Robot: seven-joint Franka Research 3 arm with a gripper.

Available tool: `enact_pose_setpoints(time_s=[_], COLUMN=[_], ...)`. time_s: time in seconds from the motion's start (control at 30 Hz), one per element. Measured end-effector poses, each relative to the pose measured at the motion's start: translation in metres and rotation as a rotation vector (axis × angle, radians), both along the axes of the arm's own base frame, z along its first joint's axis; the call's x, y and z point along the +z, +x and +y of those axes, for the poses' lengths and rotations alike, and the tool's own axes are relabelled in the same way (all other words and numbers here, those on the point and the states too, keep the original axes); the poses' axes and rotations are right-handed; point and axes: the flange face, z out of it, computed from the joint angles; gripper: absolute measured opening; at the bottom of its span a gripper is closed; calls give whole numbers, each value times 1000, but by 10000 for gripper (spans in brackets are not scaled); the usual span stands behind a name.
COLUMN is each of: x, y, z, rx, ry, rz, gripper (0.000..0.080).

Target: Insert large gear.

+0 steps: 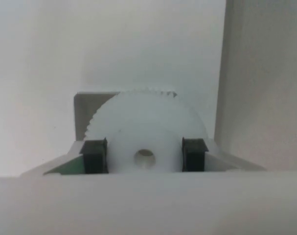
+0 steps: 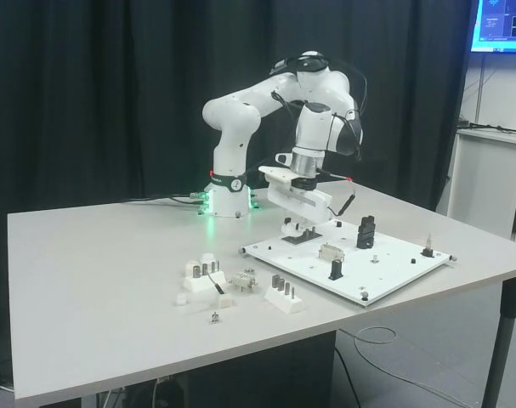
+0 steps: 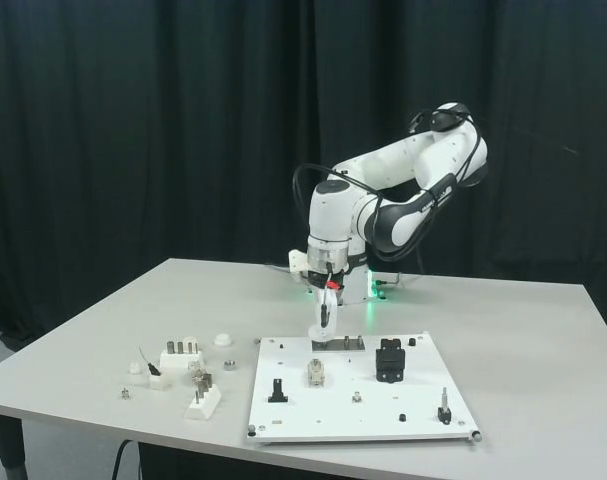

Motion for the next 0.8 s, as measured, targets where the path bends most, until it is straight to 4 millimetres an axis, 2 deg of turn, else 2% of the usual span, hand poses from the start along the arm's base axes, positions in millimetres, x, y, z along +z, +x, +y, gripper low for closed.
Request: enact_pose_setpoints(time_s=[0.8], x=[-2], y=[-1], z=[2], rx=[-12], ry=[22], rz=[-17], gripper=[327])
